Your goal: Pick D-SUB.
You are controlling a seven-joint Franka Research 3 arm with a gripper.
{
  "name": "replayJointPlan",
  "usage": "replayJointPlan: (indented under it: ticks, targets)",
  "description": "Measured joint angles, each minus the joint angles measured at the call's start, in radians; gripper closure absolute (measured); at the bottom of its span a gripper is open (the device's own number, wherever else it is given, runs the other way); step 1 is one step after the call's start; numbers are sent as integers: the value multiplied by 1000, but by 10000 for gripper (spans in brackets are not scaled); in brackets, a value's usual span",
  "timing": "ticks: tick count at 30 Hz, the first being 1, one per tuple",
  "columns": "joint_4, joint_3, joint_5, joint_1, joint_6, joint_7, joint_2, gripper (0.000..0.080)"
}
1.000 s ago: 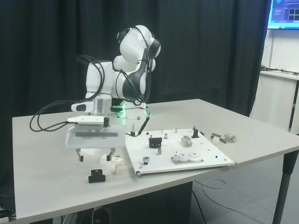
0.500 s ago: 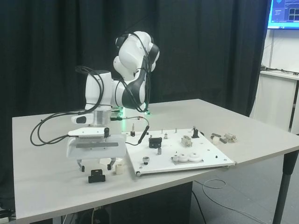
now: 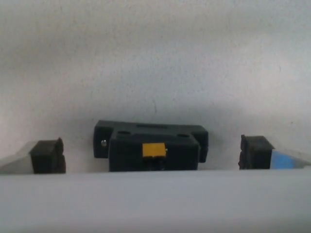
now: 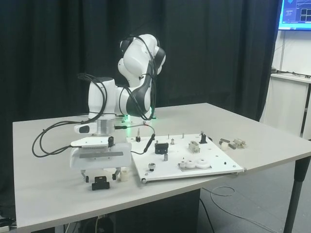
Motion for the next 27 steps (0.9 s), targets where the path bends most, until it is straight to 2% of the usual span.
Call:
replayJointPlan:
  ticks: [7, 8, 15, 16, 17, 18, 27]
  targets:
    - [1, 0, 16, -2, -7, 1, 5, 3]
    - [1, 0, 16, -2, -7, 0, 5, 112]
    - [10, -1, 16, -3, -8, -11, 10, 112]
    - [11, -1, 15, -3, -9, -11, 10, 276]
    - [12, -1, 15, -3, -10, -11, 10, 276]
    - [13, -1, 15, -4, -11, -11, 10, 419]
    - [28, -7, 14, -5, -23, -11, 10, 416]
